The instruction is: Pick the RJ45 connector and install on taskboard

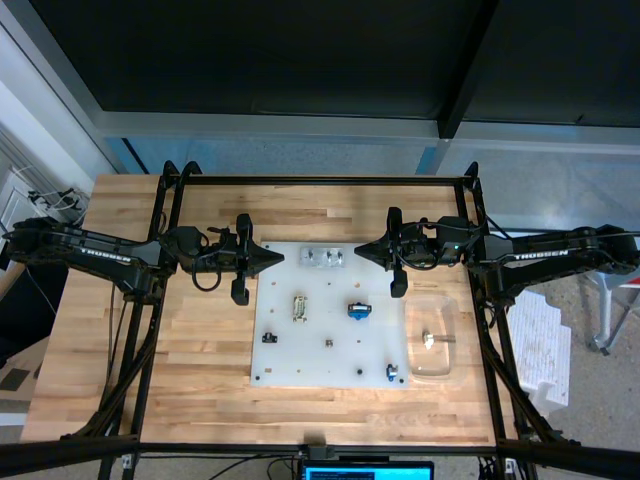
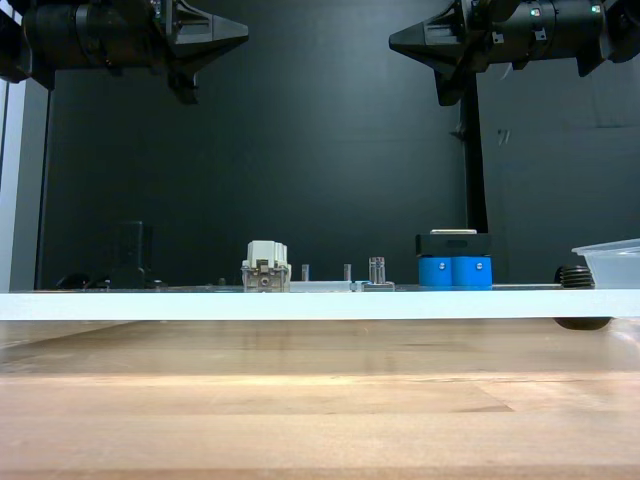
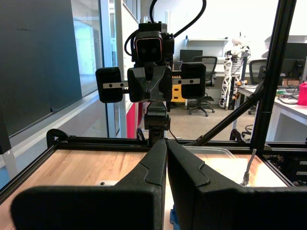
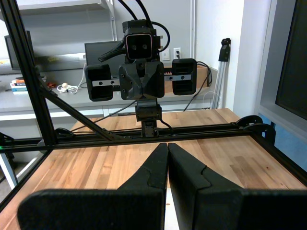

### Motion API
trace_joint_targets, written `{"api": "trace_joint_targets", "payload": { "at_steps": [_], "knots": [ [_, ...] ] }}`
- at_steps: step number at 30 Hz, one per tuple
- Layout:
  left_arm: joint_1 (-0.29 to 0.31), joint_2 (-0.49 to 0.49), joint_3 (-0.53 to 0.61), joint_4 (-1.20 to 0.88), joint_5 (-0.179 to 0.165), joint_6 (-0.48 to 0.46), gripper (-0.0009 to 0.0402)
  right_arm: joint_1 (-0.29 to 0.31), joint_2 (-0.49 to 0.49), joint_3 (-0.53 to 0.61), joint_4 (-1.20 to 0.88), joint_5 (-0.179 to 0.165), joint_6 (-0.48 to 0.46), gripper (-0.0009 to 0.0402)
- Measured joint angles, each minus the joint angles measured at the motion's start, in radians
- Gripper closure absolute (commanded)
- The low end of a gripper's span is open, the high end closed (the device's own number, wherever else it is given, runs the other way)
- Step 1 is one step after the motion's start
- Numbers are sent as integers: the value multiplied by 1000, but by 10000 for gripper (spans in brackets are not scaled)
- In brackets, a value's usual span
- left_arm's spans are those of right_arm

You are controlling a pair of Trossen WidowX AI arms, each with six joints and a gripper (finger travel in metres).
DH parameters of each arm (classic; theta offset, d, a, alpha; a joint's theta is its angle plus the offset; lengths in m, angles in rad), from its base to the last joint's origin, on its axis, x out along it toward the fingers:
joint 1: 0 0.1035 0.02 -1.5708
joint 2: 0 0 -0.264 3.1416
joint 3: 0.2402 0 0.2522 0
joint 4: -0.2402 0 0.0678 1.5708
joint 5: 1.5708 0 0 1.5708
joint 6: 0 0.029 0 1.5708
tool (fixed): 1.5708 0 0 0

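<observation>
At the white board's [image 1: 300, 360] near right corner, the small blue jack [image 1: 393, 374] has a grey piece over its top, which looks like the RJ45 connector seated in it. In the left wrist view a thin grey cable [image 3: 248, 167] stands up beside the clear tray [image 3: 211, 152]. The tray [image 1: 440, 300] holds the white block [image 1: 429, 340], and I see no cable running off it. My left gripper [image 1: 279, 258] [image 3: 166, 142] hangs shut and empty above the board's far left edge. My right gripper [image 1: 361, 250] [image 4: 168, 144] hangs shut and empty above the far right edge.
Other fittings stand on the board: a grey connector housing [image 1: 299, 309], a blue part with a black top [image 1: 357, 310] [image 2: 455, 268] and a metal block [image 1: 324, 258]. A black frame [image 1: 320, 181] rings the wooden table. Both arms are high above the board [image 2: 245, 38] [image 2: 392, 42].
</observation>
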Motion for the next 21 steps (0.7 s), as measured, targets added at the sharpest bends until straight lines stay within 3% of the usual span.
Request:
{"api": "trace_joint_targets", "payload": {
  "at_steps": [21],
  "knots": [
    [0, 0, 0, 0, 0, 0, 393, 0, 0, 0, -26, 0, 0, 393]
  ]
}}
